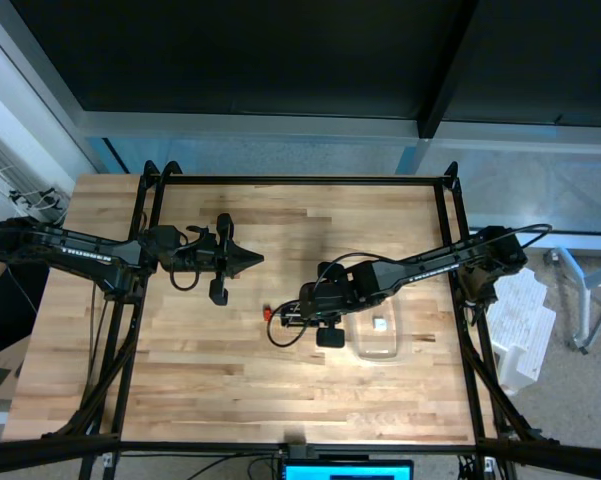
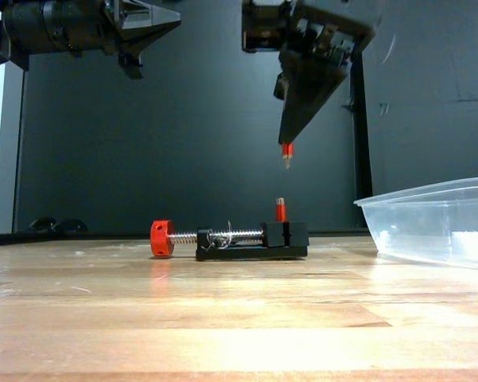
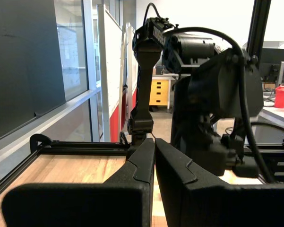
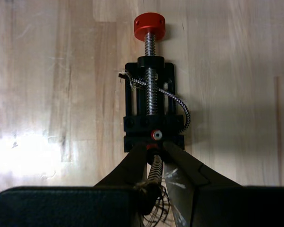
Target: Pick the RCA connector and install on taskboard
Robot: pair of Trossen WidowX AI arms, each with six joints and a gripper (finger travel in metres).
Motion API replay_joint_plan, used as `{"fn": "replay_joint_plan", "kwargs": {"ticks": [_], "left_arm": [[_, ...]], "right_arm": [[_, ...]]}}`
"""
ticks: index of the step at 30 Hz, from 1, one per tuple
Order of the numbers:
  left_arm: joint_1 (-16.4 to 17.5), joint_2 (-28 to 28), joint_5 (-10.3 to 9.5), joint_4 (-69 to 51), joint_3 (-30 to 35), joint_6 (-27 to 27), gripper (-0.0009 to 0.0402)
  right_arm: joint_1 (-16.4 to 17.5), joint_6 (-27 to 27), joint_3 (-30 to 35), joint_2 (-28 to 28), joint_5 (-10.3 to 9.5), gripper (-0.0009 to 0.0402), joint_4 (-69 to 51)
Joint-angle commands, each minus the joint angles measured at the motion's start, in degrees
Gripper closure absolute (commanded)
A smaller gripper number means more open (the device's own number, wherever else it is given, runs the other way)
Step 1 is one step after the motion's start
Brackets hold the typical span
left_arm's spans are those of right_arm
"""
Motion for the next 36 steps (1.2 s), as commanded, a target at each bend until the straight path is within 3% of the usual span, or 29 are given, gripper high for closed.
{"fn": "replay_joint_plan", "kwargs": {"ticks": [1,17,25,36], "left_arm": [[0.0,0.0,0.00,0.0,0.0,0.0,0.0393],[0.0,0.0,0.00,0.0,0.0,0.0,0.0393],[0.0,0.0,0.00,0.0,0.0,0.0,0.0393],[0.0,0.0,0.00,0.0,0.0,0.0,0.0393]], "right_arm": [[-0.3,-0.3,0.0,0.9,-0.42,0.0393,0.9],[-1.5,-2.8,-0.2,3.3,-0.26,0.0393,2.5],[-2.4,-3.1,-0.8,3.3,-1.29,0.0393,2.7],[-2.4,-2.8,-2.7,2.1,-1.27,0.0393,3.7]]}}
